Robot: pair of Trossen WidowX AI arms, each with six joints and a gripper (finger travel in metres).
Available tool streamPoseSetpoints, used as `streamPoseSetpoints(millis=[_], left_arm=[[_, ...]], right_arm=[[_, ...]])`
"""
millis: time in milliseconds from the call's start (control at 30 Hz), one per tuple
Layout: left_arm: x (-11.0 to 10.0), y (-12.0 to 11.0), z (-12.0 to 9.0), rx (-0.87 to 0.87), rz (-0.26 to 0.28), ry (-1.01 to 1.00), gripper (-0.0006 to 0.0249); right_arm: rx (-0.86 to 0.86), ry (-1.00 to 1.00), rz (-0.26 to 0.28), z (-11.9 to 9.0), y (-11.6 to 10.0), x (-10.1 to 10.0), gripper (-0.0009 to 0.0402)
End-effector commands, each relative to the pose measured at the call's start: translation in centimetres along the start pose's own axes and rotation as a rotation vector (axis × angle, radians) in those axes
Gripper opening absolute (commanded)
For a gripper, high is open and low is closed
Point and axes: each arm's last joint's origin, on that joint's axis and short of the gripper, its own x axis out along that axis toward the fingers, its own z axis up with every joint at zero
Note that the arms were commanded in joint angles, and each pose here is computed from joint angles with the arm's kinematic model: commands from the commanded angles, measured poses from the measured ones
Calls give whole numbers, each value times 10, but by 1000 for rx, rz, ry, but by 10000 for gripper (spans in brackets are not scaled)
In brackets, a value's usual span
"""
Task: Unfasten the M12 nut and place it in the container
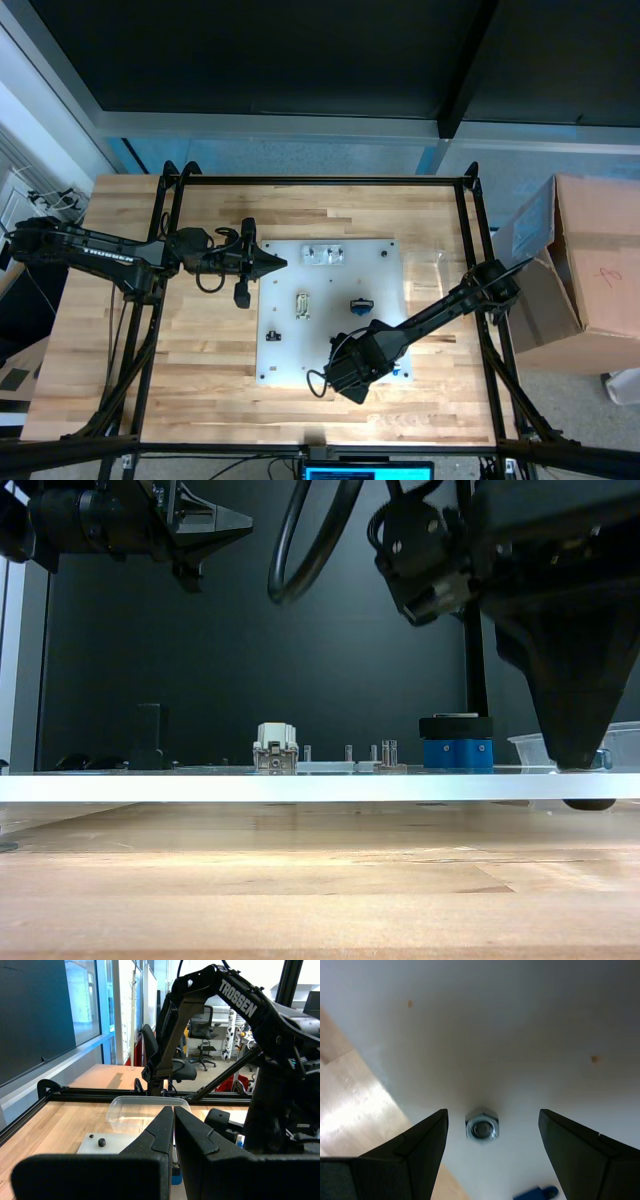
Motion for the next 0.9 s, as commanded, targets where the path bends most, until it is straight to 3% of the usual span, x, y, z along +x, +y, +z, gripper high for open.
streamPoseSetpoints(millis=[33, 200, 667, 900], left_arm=[[0, 0, 0, 0, 0, 0, 0], [0, 0, 0, 0, 0, 0, 0], [0, 0, 0, 0, 0, 0, 0], [0, 0, 0, 0, 0, 0, 0]], right_arm=[[1, -2, 0, -1, 0, 4, 251], [0, -2, 3, -2, 0, 3, 229], [-39, 38, 39, -3, 2, 3, 49], [-185, 44, 52, -3, 2, 3, -2]])
